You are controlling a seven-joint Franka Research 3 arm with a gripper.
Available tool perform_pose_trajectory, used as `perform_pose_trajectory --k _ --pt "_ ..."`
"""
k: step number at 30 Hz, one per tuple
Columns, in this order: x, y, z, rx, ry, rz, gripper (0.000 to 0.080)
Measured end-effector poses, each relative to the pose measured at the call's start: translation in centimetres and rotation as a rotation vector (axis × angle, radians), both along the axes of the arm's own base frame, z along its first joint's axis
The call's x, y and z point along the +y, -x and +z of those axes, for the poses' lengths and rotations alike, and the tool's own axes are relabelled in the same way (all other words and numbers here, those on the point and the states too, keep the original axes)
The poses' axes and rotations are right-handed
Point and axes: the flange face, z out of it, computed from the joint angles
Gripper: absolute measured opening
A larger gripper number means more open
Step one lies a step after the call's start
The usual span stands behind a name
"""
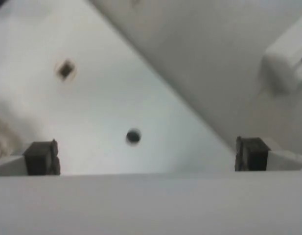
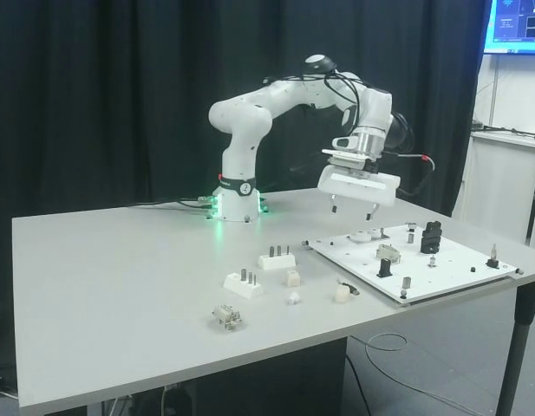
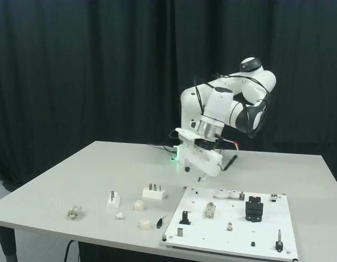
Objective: Pick waterproof.
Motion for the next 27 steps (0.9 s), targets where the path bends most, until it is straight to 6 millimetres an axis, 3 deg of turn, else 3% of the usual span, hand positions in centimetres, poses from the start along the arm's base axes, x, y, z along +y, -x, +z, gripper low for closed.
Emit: perform_pose_trajectory --k 27 --pt "-14.6 -5.4 2.3 0.091 0.135 0.096 0.08"
